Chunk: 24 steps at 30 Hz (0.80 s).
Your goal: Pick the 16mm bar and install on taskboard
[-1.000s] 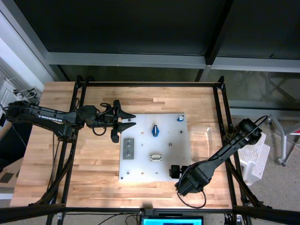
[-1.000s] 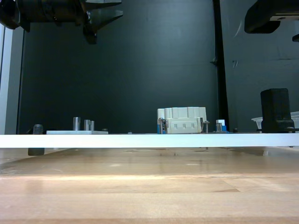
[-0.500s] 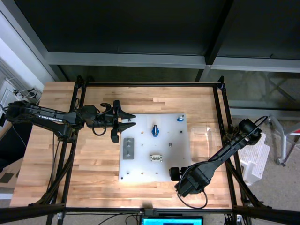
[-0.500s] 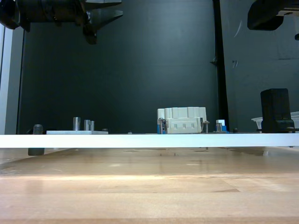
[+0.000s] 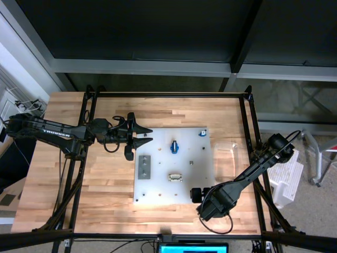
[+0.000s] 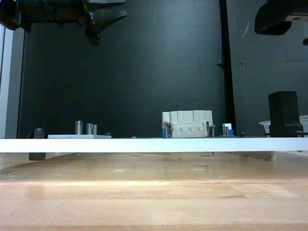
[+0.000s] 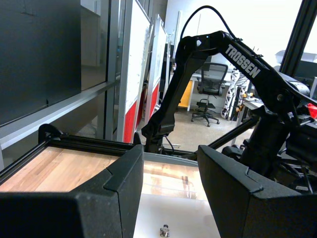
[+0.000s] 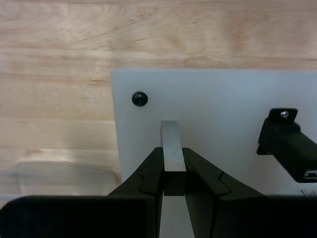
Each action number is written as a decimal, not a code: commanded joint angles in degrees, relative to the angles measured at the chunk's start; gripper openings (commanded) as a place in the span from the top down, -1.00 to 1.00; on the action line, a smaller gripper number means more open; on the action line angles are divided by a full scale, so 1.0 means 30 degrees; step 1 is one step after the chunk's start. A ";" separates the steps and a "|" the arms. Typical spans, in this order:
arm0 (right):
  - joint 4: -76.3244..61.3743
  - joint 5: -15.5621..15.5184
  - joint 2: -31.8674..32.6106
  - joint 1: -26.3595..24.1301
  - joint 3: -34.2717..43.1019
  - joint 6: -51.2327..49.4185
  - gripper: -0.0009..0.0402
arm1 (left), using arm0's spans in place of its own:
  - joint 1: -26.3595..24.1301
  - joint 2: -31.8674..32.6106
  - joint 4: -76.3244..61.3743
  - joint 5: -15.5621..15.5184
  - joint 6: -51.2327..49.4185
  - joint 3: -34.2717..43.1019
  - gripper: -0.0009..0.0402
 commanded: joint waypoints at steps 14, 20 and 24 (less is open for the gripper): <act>0.0321 -0.0066 0.0007 0.0000 -0.0124 0.0029 0.95 | -0.0007 0.0000 0.0000 0.0007 0.0000 0.0000 0.24; 0.1319 -0.0058 0.0007 0.0007 -0.0780 0.0058 0.87 | -0.0007 0.0000 0.0007 0.0007 0.0000 0.0000 0.24; 0.1413 -0.0044 0.0007 0.0007 -0.0831 0.0102 0.75 | -0.0007 0.0000 0.0000 0.0007 0.0000 0.0000 0.24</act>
